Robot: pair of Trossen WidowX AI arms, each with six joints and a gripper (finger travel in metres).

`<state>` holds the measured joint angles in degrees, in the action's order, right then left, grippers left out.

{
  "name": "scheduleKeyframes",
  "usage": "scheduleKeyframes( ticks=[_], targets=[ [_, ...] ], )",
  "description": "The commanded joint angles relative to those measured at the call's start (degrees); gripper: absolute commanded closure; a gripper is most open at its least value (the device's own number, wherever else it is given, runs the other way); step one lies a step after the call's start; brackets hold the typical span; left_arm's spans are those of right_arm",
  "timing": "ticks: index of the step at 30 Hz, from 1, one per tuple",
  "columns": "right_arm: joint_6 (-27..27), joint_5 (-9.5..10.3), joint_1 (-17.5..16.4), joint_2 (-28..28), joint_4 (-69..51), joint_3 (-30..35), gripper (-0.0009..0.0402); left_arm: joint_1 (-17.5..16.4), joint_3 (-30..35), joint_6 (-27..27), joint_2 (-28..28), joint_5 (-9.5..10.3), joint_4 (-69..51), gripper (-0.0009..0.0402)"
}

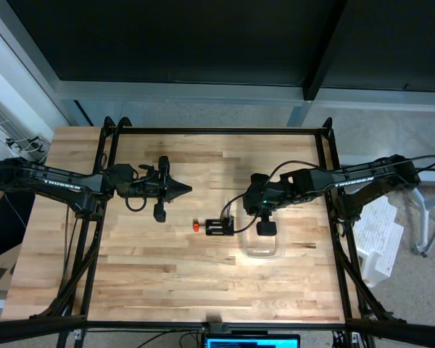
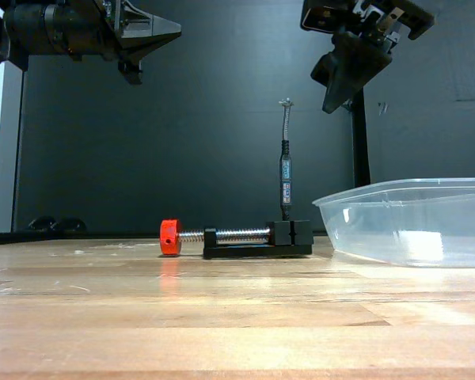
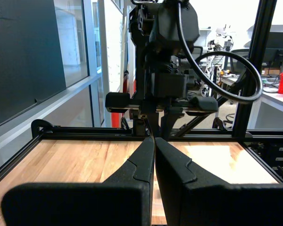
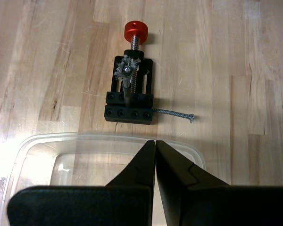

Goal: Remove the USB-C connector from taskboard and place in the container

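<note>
The taskboard (image 1: 219, 226) is a small black fixture with a red knob, lying on the wood table (image 1: 152, 275). The USB-C connector (image 2: 286, 180) stands upright in the taskboard (image 2: 257, 238), with a frayed braided stub on top. From above, the connector (image 4: 127, 87) rises from the taskboard (image 4: 130, 109). The clear container (image 1: 262, 252) sits just right of the fixture and holds nothing. My right gripper (image 4: 155, 142) is shut and hangs high over the container's rim (image 4: 47, 140) nearest the fixture. My left gripper (image 1: 186, 190) is shut, raised to the left.
A short grey braided strand (image 4: 174, 114) lies on the table beside the fixture. In the low view the right gripper (image 2: 332, 101) and left gripper (image 2: 174, 32) are both well above the container (image 2: 412, 226). A black frame (image 1: 217, 131) borders the table.
</note>
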<state>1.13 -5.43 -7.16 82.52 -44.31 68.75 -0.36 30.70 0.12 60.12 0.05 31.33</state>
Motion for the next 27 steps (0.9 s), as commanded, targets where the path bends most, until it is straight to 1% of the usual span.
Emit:
scheduleKeyframes(
  ticks=[1, 2, 4, 5, 10, 15, 20, 27],
  targets=[
    [1.51, -0.15, -0.48, 1.88, -1.07, 1.64, 0.0391, 0.0, 0.0, 0.0, 0.0, -0.02, 0.02, 0.0393],
    [1.81, -0.15, -0.52, 2.6, -1.75, 2.25, 0.0387, -0.02, 0.0, 0.0, 0.0, -0.02, 0.02, 0.0393],
    [2.95, -1.09, -0.92, 4.2, -3.67, 3.8, 0.0373, 0.0, 0.0, 0.0, 0.0, -0.02, 0.02, 0.0393],
    [3.19, -1.2, -1.09, 5.03, -4.37, 4.55, 0.0363, -0.02, 0.0, 0.0, 0.0, -0.02, 0.02, 0.0393],
    [5.97, -1.07, -1.46, 8.5, -5.14, 7.82, 0.0304, 0.0, 0.0, 0.0, 0.0, -0.02, 0.02, 0.0393],
    [6.62, -1.05, -1.77, 11.58, -5.55, 10.29, 0.0257, 0.0, 0.0, 0.0, 0.0, -0.02, 0.02, 0.0393],
    [6.95, -1.01, -2.08, 14.25, -5.62, 12.11, 0.0244, 0.0, 0.0, 0.0, 0.0, -0.02, 0.02, 0.0393],
    [6.93, -1.01, -2.64, 17.38, -5.18, 13.51, 0.0244, 0.0, 0.0, 0.0, -0.02, -0.02, 0.02, 0.0393]
  ],
)
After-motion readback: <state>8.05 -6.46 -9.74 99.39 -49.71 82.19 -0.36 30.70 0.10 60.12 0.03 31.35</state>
